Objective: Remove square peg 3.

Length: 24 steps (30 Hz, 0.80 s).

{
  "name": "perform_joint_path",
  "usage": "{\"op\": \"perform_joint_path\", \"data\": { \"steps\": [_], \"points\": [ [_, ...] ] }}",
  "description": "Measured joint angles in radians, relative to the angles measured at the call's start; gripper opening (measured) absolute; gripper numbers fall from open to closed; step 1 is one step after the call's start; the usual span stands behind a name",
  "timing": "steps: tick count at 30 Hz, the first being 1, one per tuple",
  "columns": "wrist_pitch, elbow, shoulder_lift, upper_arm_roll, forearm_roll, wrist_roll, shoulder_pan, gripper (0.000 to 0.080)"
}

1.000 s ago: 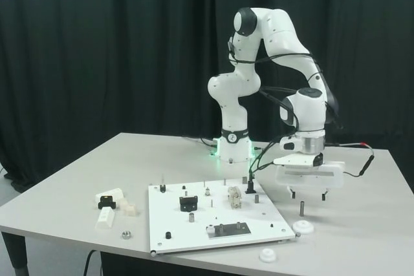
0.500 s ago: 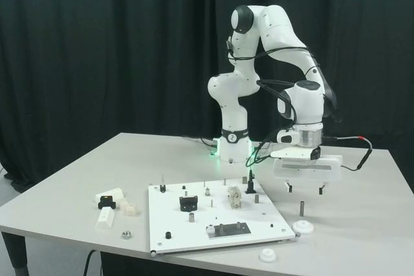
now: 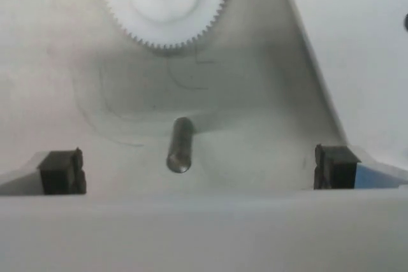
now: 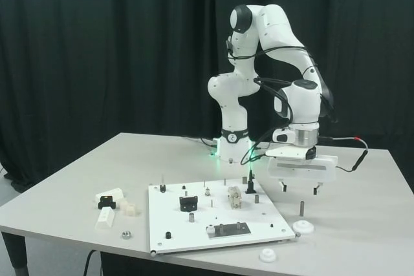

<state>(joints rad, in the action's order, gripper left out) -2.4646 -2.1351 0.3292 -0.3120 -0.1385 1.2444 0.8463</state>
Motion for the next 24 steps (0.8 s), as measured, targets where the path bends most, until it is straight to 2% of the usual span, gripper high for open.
{"op": "perform_joint_path", "data": {
  "steps": [13, 24],
  "points": [
    [0.052, 0.028, -0.002, -0.013, 0.072, -0.003, -0.005, 0.08],
    [0.126, 0.058, -0.009, -0.014, 0.105, -0.073, -0.019, 0.08]
  ]
}}
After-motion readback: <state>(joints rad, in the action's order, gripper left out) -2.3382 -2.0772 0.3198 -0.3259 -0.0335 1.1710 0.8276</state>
